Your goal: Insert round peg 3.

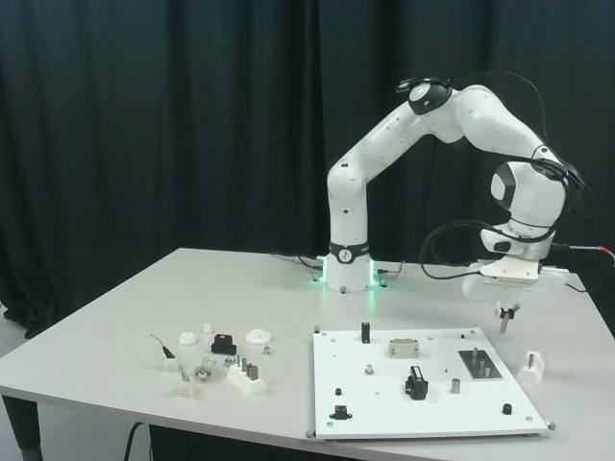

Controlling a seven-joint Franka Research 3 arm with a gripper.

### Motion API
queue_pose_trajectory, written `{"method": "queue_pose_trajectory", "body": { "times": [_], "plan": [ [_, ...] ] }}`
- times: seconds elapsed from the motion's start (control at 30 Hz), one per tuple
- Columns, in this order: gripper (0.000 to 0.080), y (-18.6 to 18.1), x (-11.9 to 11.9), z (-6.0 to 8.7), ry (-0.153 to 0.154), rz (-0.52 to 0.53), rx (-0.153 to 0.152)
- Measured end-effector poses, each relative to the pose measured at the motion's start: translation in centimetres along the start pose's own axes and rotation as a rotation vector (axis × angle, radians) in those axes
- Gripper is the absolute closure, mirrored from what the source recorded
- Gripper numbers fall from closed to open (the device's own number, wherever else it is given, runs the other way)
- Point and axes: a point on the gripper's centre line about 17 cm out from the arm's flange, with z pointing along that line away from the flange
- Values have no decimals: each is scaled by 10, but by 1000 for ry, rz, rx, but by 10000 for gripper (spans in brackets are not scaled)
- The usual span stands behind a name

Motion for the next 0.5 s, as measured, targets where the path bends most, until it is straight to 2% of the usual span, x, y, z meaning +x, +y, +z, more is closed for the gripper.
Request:
{"method": "queue_pose_trajectory", "body": {
  "times": [0.2, 0.5],
  "plan": [
    [691, 18, -4, -4, -5, -34, -9],
    [691, 44, -1, -6, 6, -106, -18]
  ]
}}
